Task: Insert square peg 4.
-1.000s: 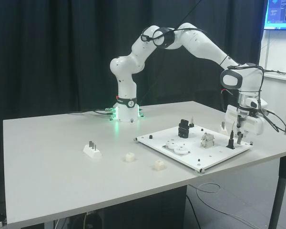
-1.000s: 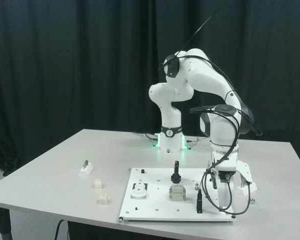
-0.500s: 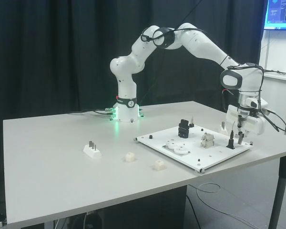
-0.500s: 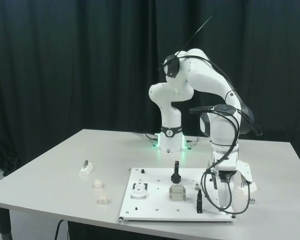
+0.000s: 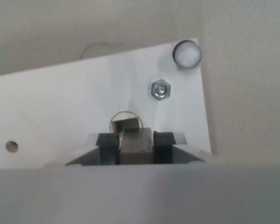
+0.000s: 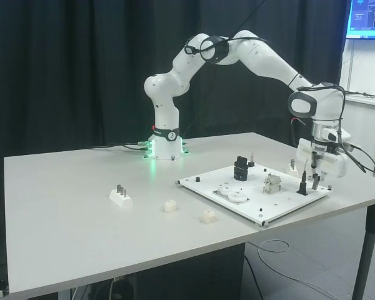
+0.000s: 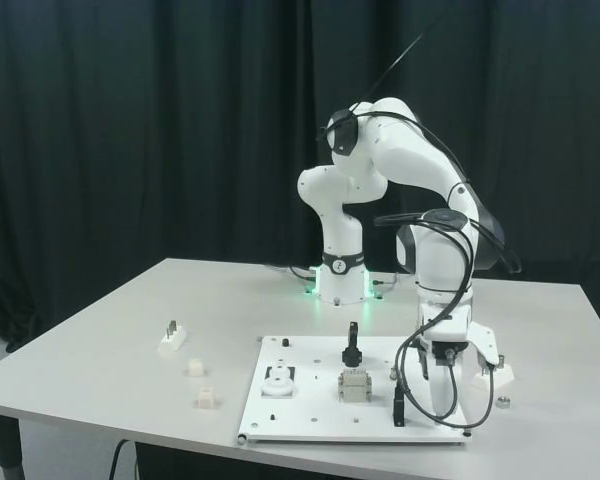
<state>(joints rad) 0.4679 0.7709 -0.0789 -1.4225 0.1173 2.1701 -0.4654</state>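
Note:
My gripper [image 5: 135, 141] is shut on a grey square peg [image 5: 136, 149], held upright between the two black fingers [image 5: 107, 145]. Just past the peg's tip the wrist view shows a round hole [image 5: 124, 119] in the white board [image 5: 60, 107], close to the board's corner. In the first room view the gripper [image 6: 315, 181] hangs low over the board's [image 6: 256, 200] right end. The second room view has the gripper [image 7: 441, 388] over the near right part of the board [image 7: 310, 415]. Whether the peg touches the board cannot be told.
Near the hole sit a hex nut [image 5: 160, 89] and a white round corner foot [image 5: 186, 52]. On the board stand a black upright part [image 6: 241, 169], a small grey block [image 6: 272, 182], a white round part [image 6: 236, 192] and a black post [image 6: 303, 187]. A white peg holder [image 6: 120, 197] and two small white blocks [image 6: 169, 205] lie on the table.
In the second room view the hand has shifted a little to the left, further over the board, and the wrist has turned slightly. The peg stays in the grip.

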